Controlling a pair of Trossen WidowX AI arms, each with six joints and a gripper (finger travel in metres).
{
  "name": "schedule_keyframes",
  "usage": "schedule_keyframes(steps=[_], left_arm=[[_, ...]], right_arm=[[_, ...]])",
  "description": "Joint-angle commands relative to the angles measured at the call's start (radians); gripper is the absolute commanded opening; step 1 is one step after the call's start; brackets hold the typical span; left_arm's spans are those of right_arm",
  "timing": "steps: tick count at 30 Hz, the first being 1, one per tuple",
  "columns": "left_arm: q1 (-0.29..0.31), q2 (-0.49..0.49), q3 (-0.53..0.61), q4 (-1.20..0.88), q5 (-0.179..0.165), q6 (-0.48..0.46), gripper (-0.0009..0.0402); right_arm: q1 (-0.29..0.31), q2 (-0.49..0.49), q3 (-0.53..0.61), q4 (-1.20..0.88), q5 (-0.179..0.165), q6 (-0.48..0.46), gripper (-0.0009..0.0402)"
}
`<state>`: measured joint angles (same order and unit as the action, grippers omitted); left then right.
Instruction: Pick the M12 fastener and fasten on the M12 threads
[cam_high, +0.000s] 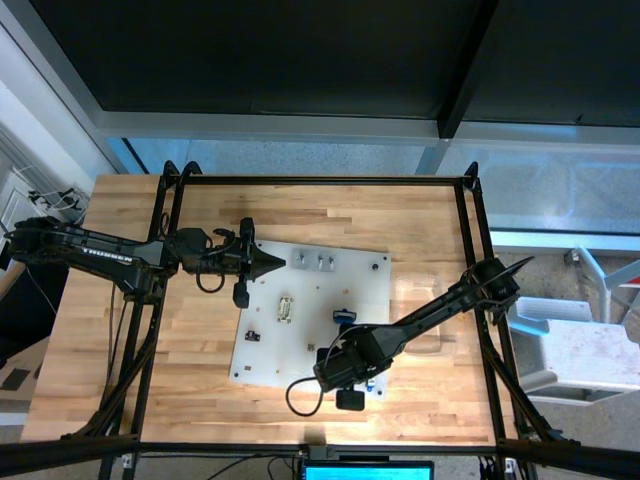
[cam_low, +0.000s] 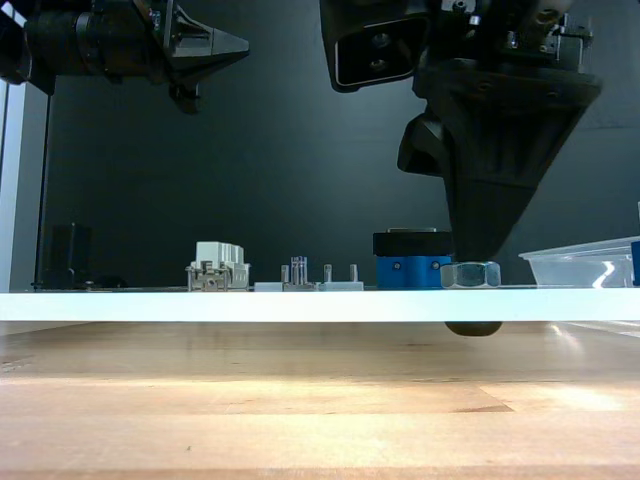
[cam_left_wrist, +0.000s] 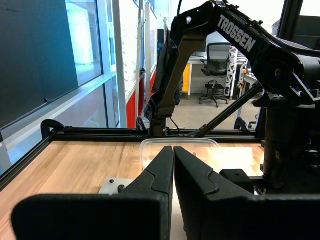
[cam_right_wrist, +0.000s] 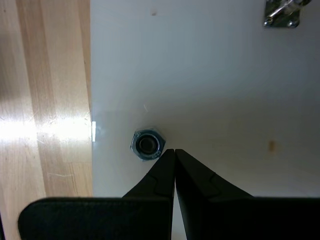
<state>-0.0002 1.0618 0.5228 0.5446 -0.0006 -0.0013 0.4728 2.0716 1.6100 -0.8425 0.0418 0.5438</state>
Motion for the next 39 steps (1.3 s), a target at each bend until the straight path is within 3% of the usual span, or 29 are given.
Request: schedule_keyframes(steps=[1,11,15,18,20,39], left_arm=[[0.0,0.0,0.0,0.0,0.0,0.0,0.0],[0.0,0.0,0.0,0.0,0.0,0.0,0.0],[0.0,0.0,0.0,0.0,0.0,0.0,0.0],[0.0,0.0,0.0,0.0,0.0,0.0,0.0],[0.0,0.0,0.0,0.0,0.0,0.0,0.0],[0.0,0.0,0.0,0.0,0.0,0.0,0.0]], right_arm=[[0.0,0.001,-0.003,0.003,0.003,0.0,0.0],[0.002,0.001,-0.015,0.028,-0.002,0.003,0.0],[0.003,0.001,-0.014,0.027,-0.054,-0.001,0.0],[0.003,0.0,-0.014,0.023,-0.123,-0.01,0.0],[0.003,0.0,-0.014,0.018,-0.149,-0.01,0.0],[0.011,-0.002,-0.014,0.01,-0.148,-0.009,0.0]])
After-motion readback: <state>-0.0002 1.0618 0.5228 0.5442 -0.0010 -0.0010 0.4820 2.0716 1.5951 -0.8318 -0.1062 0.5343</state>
